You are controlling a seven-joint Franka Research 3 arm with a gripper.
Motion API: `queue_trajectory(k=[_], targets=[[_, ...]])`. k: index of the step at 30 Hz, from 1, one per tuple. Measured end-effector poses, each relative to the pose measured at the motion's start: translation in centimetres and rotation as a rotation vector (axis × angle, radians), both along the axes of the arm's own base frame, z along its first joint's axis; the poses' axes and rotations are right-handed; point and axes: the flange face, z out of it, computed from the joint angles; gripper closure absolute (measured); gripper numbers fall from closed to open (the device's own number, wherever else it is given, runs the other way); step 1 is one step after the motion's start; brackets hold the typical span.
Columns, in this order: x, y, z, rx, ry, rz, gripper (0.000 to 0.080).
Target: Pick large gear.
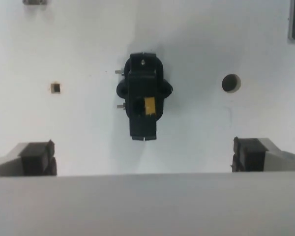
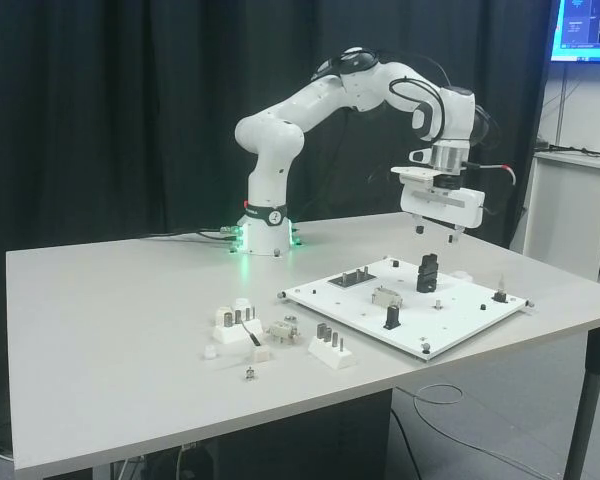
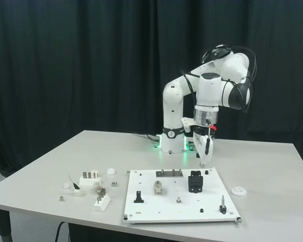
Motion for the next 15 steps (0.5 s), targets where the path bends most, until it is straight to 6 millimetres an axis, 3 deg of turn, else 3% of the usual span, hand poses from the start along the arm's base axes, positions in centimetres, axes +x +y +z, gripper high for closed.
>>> queue_trajectory(k=[15], targets=[[-0.38, 0.9, 0.5, -0.027, -0.001, 0.037, 0.0003]])
